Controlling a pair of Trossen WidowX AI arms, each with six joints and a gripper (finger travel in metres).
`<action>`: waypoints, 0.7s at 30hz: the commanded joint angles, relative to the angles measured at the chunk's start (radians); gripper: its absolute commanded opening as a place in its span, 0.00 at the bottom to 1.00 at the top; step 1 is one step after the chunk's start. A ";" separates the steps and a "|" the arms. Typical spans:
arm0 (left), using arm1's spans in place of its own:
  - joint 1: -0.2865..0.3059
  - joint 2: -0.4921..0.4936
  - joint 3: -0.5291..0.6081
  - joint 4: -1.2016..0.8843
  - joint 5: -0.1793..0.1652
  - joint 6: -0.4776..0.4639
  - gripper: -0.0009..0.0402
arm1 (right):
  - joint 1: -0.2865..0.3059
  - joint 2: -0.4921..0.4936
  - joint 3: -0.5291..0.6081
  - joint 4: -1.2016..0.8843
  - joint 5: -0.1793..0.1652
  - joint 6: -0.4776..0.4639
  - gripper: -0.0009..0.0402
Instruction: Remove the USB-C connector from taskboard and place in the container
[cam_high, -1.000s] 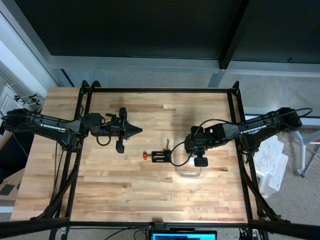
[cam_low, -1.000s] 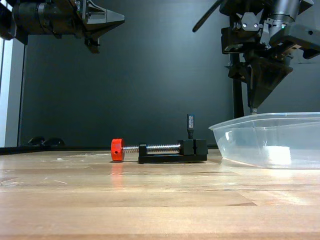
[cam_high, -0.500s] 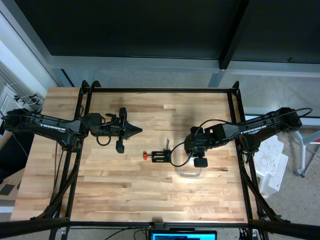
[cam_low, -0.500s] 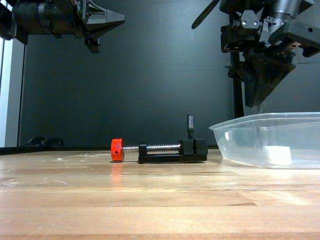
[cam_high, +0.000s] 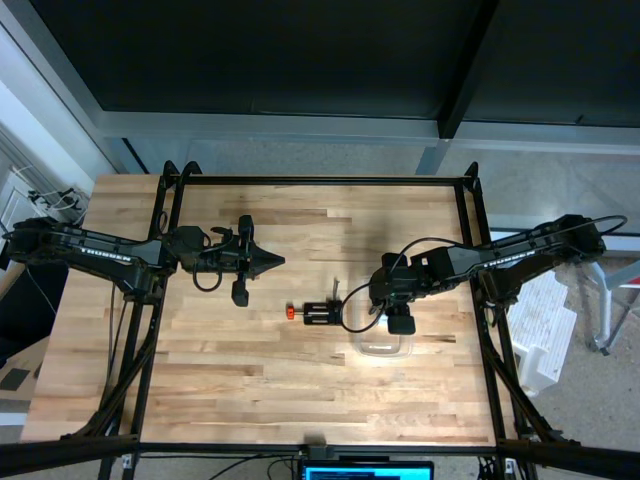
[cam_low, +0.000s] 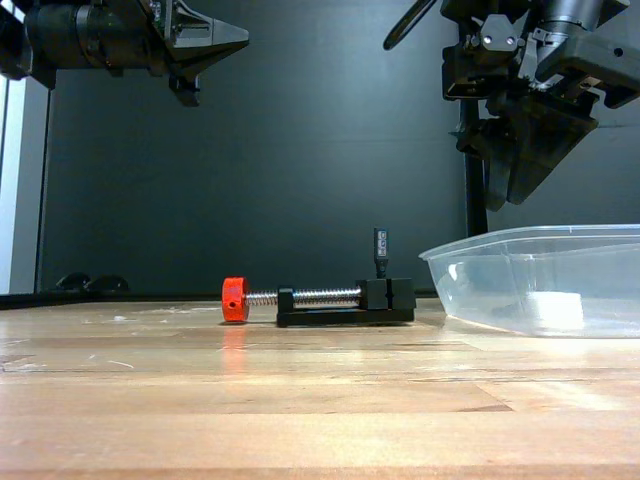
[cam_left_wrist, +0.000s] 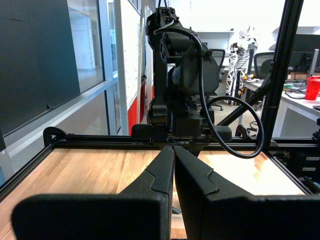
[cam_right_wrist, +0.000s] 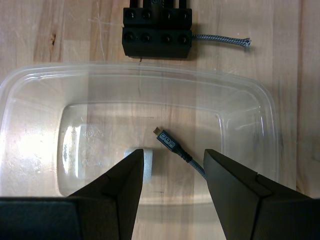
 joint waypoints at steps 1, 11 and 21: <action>0.000 0.000 0.000 0.000 0.000 0.000 0.02 | -0.001 -0.033 0.001 0.036 -0.011 0.003 0.40; 0.000 0.000 0.000 0.000 0.000 0.000 0.02 | -0.068 -0.232 -0.070 0.345 -0.009 -0.027 0.13; 0.000 0.000 0.000 0.000 0.000 0.000 0.02 | -0.141 -0.336 -0.167 0.625 -0.045 -0.085 0.02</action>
